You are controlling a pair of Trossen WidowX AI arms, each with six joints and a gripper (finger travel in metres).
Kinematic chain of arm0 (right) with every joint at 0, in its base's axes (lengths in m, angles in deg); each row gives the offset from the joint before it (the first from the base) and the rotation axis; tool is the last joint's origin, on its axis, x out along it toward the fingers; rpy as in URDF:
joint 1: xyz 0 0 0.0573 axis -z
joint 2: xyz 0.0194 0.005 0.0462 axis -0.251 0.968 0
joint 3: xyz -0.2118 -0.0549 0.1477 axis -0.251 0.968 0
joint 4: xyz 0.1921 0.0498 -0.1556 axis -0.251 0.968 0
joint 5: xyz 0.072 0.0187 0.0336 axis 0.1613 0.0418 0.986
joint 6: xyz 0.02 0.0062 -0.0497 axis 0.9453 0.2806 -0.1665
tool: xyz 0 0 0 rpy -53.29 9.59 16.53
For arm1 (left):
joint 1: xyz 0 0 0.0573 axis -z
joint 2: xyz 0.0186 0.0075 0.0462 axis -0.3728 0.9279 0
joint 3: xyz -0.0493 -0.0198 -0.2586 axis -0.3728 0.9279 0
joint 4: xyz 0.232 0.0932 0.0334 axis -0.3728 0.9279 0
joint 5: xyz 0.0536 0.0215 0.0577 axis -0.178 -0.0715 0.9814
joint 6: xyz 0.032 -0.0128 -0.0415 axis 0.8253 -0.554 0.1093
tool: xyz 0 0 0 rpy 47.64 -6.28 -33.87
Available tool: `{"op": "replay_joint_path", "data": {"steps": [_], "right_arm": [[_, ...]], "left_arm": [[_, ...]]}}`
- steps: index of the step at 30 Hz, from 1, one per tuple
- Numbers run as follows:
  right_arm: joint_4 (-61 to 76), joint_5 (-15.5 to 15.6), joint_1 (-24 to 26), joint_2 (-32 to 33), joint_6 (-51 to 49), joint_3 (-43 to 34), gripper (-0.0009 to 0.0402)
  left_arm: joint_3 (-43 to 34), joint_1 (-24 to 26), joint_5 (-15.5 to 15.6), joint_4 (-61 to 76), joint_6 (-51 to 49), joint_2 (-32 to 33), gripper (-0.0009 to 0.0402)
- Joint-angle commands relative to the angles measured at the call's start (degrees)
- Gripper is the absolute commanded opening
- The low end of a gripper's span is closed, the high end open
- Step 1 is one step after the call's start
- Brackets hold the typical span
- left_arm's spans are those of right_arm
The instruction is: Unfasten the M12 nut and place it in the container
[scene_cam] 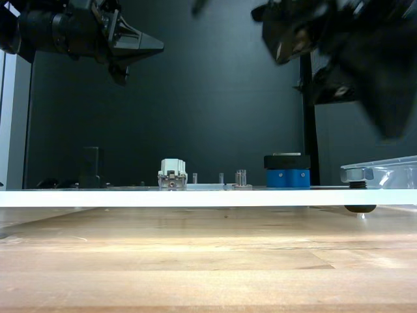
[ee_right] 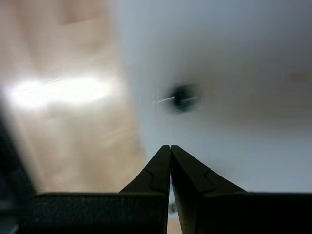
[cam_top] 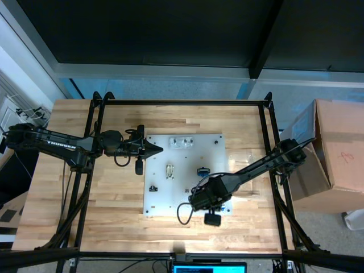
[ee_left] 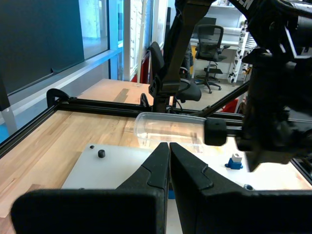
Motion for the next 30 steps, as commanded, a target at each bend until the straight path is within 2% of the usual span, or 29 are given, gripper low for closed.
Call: {"op": "replay_joint_path", "data": {"steps": [1, 20, 27, 30], "right_arm": [[-1.05, 1.49, 0.07, 0.15, -0.17, -0.04, 0.0], [-5.79, 0.52, -0.35, 4.52, -1.95, 0.76, 0.0], [-5.77, -2.71, -0.31, 4.46, -1.9, 0.94, 0.0], [-5.64, -3.15, -0.31, 4.46, -1.9, 0.94, 0.0]], "left_arm": [[0.0, 0.0, 0.0, 0.33, 0.0, 0.02, 0.0], [0.0, 0.0, 0.0, 0.07, 0.0, 0.02, 0.0], [0.0, 0.0, 0.0, 0.07, 0.0, 0.02, 0.0], [0.0, 0.0, 0.0, 0.11, 0.0, 0.02, 0.0]]}}
